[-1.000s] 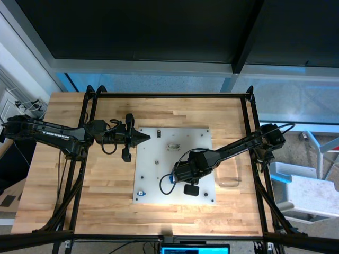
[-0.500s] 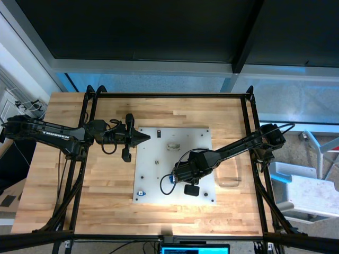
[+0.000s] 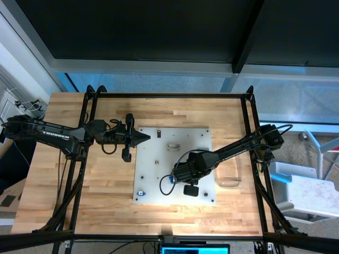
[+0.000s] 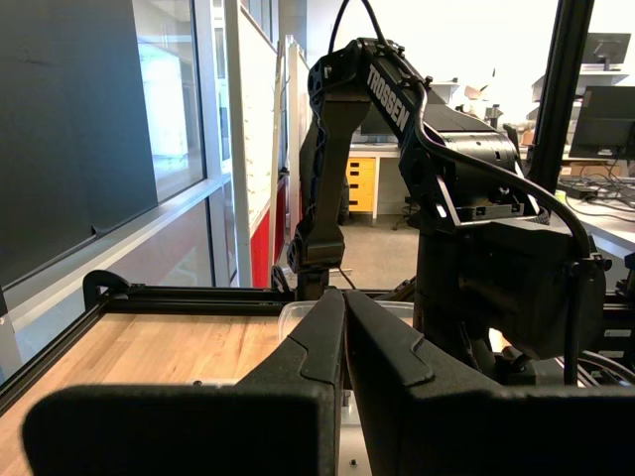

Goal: Pick the 16mm cylinder and place it in the taskboard

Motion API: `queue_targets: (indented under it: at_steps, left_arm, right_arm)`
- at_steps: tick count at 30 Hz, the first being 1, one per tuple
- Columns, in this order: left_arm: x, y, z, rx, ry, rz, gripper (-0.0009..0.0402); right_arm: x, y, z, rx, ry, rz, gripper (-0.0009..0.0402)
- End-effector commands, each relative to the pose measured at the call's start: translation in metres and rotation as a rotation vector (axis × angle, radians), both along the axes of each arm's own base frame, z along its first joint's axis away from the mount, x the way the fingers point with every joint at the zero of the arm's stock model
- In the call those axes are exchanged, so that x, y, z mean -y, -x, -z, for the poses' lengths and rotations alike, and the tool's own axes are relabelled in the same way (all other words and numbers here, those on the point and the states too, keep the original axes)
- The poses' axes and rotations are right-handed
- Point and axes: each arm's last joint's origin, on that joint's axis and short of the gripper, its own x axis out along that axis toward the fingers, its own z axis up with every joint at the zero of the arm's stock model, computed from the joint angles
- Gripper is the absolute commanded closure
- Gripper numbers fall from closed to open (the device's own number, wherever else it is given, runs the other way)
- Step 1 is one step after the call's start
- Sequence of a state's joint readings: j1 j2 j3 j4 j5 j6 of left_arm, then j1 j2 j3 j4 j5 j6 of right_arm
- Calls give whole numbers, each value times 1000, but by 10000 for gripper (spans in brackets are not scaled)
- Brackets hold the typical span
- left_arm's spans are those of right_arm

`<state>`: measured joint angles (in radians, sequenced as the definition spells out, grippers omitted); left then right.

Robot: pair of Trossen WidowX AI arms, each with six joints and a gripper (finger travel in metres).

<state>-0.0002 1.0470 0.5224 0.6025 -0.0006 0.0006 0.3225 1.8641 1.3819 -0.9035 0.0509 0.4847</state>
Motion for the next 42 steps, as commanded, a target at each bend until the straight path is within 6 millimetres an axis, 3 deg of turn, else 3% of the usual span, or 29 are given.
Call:
queue_targets:
  at_steps: [1,19,34,42]
  left_arm:
    - [0,0,0,0,0,0,393]
    - [0,0,0,0,0,0,393]
    - [0,0,0,0,0,0,393]
    - [0,0,0,0,0,0,393]
  right_arm:
    - [0,-1,2,-1,1,0,377]
    - [-1,-2,4,-5,2,-3,364]
    - [-1,-2,4,-3,1,5,230]
    - [-2,-1,3,-1,0,4,184]
